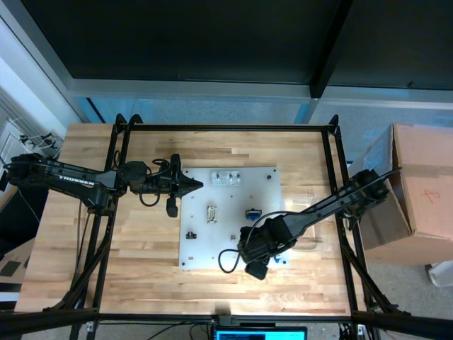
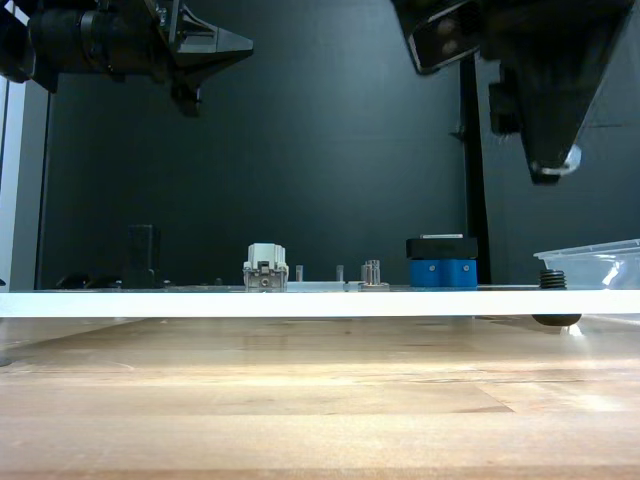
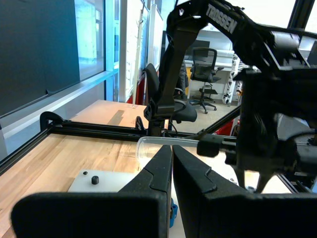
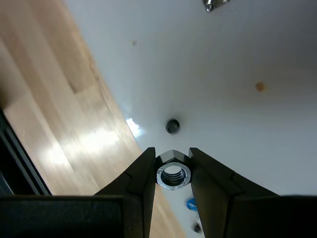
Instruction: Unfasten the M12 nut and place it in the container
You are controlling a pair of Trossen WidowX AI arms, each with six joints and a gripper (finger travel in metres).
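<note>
The small silver nut is pinched between the fingers of my right gripper, held in the air clear of its seat. In the low view the right gripper hangs well above the black ribbed stud, with the nut glinting at its tip. The stud's ribs are bare. Straight below the nut the stud shows end-on in the white board. The clear container lies right of the board; I see no nut in it. My left gripper hovers shut and empty over the board's far left edge.
On the white board stand a blue block, a grey connector and a small silver post. A black frame rails the table. A cardboard box sits off the table's right side.
</note>
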